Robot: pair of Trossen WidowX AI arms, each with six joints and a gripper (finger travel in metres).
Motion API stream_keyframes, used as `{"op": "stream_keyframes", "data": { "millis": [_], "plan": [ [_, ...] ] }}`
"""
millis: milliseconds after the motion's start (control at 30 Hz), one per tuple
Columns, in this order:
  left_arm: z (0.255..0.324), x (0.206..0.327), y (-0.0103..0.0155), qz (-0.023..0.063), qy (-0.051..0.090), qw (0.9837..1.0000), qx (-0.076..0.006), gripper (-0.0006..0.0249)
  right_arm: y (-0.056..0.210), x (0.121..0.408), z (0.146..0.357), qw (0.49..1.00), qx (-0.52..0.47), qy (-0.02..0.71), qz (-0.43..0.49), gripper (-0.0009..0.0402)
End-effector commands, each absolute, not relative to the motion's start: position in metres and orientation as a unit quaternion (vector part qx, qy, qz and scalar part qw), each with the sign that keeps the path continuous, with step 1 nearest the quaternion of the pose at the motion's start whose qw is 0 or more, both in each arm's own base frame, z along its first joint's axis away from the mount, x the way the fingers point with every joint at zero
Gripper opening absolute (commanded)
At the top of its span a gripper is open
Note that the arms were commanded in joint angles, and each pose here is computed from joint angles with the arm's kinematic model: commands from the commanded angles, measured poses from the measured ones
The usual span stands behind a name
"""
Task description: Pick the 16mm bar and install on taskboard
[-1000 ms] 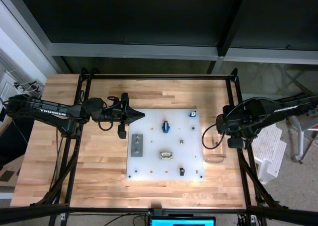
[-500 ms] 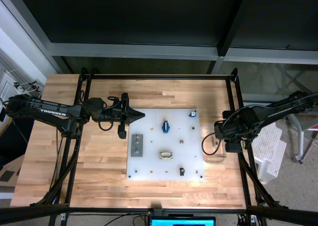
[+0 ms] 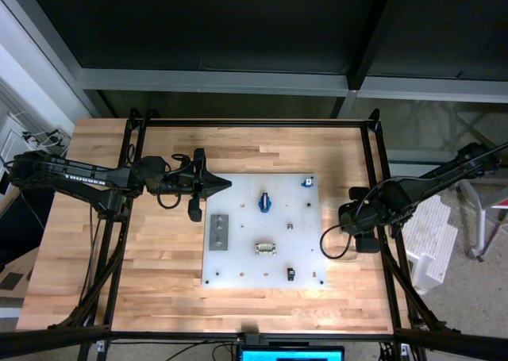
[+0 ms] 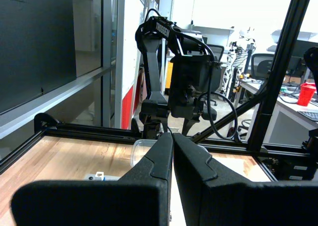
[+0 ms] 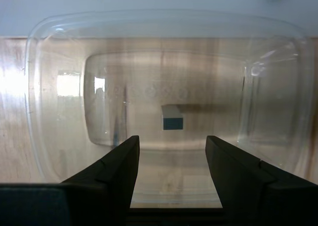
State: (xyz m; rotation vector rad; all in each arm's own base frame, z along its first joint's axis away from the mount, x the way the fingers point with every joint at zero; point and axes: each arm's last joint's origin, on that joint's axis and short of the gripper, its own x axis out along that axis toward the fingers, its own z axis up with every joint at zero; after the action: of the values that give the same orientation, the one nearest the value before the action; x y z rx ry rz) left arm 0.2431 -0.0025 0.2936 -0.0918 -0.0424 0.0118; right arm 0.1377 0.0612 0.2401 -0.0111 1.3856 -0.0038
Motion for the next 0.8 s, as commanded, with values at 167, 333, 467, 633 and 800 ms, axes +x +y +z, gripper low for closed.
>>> {"op": "stream_keyframes", "data": {
  "millis": [167, 333, 467, 633, 800],
  "plan": [
    [0.2937, 0.243, -0.0024, 0.0059, -0.021, 0.9987, -0.0457, 0.0, 0.063, 0.14, 0.233, 0.769, -0.014, 0.639, -0.001, 0.0216],
    [0.2937, 0.243, -0.0024, 0.0061, -0.021, 0.9987, -0.0457, 0.0, 0.063, 0.142, 0.227, 0.771, -0.021, 0.637, -0.008, 0.0223],
    [0.2937, 0.243, -0.0024, 0.0061, -0.021, 0.9987, -0.0457, 0.0, 0.064, 0.144, 0.221, 0.769, -0.023, 0.639, -0.007, 0.0221],
    [0.2937, 0.243, -0.0024, 0.0059, -0.021, 0.9987, -0.0457, 0.0, 0.065, 0.144, 0.216, 0.763, -0.028, 0.646, -0.007, 0.0216],
    [0.2937, 0.243, -0.0024, 0.0059, -0.021, 0.9987, -0.0457, 0.0, 0.066, 0.143, 0.212, 0.762, -0.029, 0.646, -0.005, 0.0211]
  ]
}}
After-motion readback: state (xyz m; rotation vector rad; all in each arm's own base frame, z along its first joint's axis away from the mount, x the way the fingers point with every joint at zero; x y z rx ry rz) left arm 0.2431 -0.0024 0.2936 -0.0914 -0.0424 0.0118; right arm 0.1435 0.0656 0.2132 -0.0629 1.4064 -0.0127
